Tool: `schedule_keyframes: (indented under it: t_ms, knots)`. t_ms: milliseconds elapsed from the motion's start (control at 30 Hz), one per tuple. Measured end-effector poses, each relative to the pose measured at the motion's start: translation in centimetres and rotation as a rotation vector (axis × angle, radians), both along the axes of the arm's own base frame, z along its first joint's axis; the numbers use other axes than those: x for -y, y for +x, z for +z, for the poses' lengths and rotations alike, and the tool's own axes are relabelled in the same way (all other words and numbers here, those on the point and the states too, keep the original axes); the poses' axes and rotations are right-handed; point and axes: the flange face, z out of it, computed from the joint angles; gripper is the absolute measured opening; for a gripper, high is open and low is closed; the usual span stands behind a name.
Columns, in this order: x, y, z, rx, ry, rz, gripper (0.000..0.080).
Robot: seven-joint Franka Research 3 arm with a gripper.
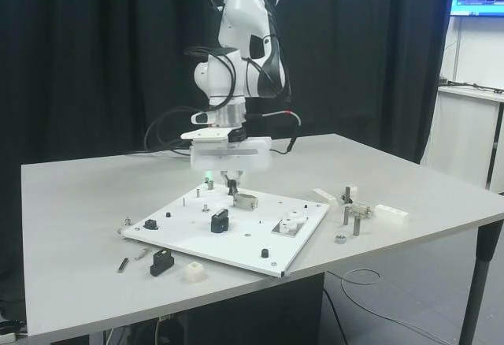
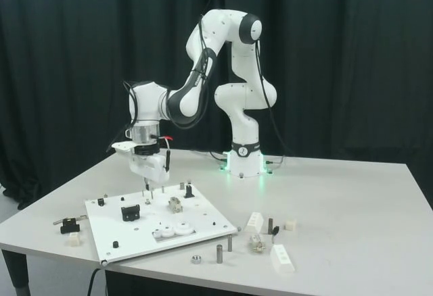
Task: Place square peg 1.
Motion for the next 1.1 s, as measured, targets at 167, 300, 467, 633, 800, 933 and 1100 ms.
schedule_keyframes:
  t_ms: [167,300,467,633,800,933,1100]
  knots:
    - [-0.8,0.4,0.3,0.002,-0.004,0.031,0.0035]
    - [-1.9,0.8,0.7,0.006,-0.005,0.077,0.0035]
    - [-4.2,1.6,1.2,0.012,-0.001,0.16,0.0035]
    - [-7.3,2.6,1.8,0.022,0.004,0.251,0.0035]
    - [-10.8,3.5,2.2,0.033,0.006,0.325,0.0035]
    - [-13.6,4.1,2.4,0.038,0.007,0.376,0.0035]
    - [-16.9,4.5,2.5,0.042,0.006,0.436,0.0035]
